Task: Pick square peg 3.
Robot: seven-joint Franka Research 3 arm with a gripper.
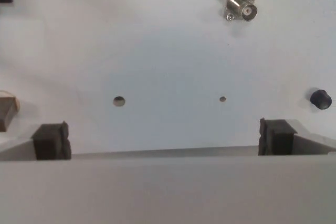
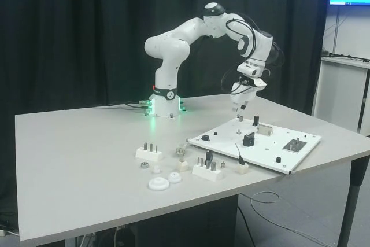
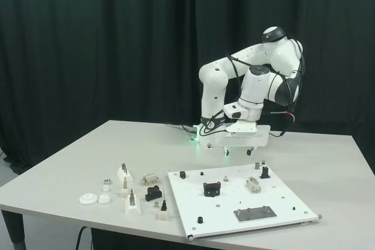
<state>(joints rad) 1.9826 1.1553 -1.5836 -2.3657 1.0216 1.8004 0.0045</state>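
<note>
Pegs stood in white holders [image 2: 208, 172] near the table's [image 2: 75, 160] front edge; I couldn't tell which was square peg 3. Farther back, the gripper [image 2: 240, 108] hovered over the white board's [image 2: 266, 150] far edge, fingers spread, holding nothing.

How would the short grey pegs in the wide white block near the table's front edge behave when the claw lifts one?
The grey pegs look metallic: probably stiff, heavy for size. Their white block seems only to rest on the grey table, so it may tip or lift too.
</note>
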